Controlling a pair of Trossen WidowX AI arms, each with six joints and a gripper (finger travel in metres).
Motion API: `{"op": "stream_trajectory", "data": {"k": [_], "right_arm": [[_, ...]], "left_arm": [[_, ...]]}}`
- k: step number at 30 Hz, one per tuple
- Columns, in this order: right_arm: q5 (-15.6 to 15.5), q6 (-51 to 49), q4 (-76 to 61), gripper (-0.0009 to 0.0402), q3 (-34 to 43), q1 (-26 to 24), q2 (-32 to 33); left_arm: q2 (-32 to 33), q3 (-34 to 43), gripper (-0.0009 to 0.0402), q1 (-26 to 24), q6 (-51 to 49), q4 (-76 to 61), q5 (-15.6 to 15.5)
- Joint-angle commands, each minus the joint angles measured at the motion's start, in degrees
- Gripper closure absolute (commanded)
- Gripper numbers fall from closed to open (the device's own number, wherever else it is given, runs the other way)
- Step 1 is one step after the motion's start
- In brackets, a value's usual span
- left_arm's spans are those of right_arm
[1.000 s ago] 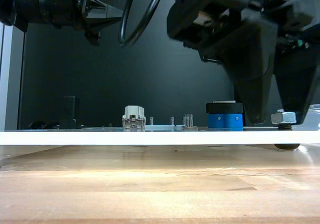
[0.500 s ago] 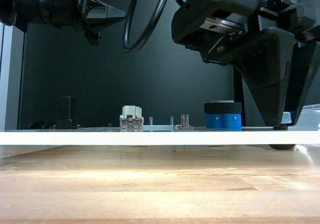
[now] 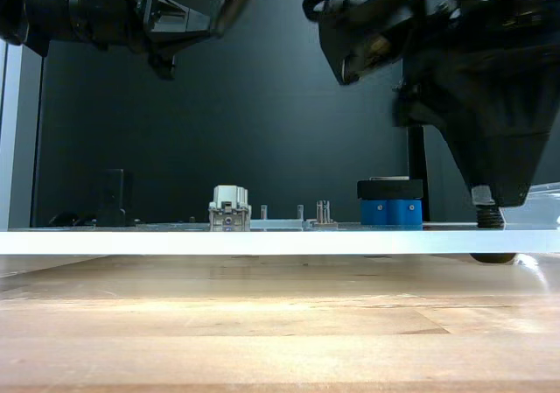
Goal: Unfasten the M12 nut and place it in the container
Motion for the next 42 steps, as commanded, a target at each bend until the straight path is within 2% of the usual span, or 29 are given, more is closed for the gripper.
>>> {"op": "stream_trajectory", "data": {"k": [1,6,12,18,23,24,35,42], "right_arm": [[0.0,-12.3,-0.6,0.0391,0.0,0.1,-1.0],[0.0,-21.2,-1.1,0.0391,0.0,0.0,-3.5],[0.0,-21.4,-5.4,0.0392,-0.3,0.0,-7.6],[0.5,-21.3,-5.9,0.0392,-4.9,0.1,-14.5],[9.0,-19.8,-6.1,0.0392,-8.9,-0.3,-20.0],[9.6,-18.9,-6.3,0.0392,-9.8,-0.5,-21.3],[9.6,-15.8,-4.0,0.0392,-24.0,-2.9,-33.5],[9.6,-13.1,-3.2,0.0392,-30.3,-6.6,-39.6]], "left_arm": [[0.0,0.0,0.0393,0.0,0.0,0.0,0.0],[0.0,0.0,0.0393,0.0,0.0,0.0,0.0],[0.0,0.0,0.0393,0.0,0.0,0.0,0.0],[0.0,0.0,0.0393,0.0,0.0,0.0,0.0],[0.0,0.0,0.0393,0.0,0.0,0.0,0.0],[0.0,0.0,0.0393,0.0,0.0,0.0,0.0],[0.0,0.0,0.0393,0.0,0.0,0.0,0.0],[0.0,0.0,0.0393,0.0,0.0,0.0,0.0]]}}
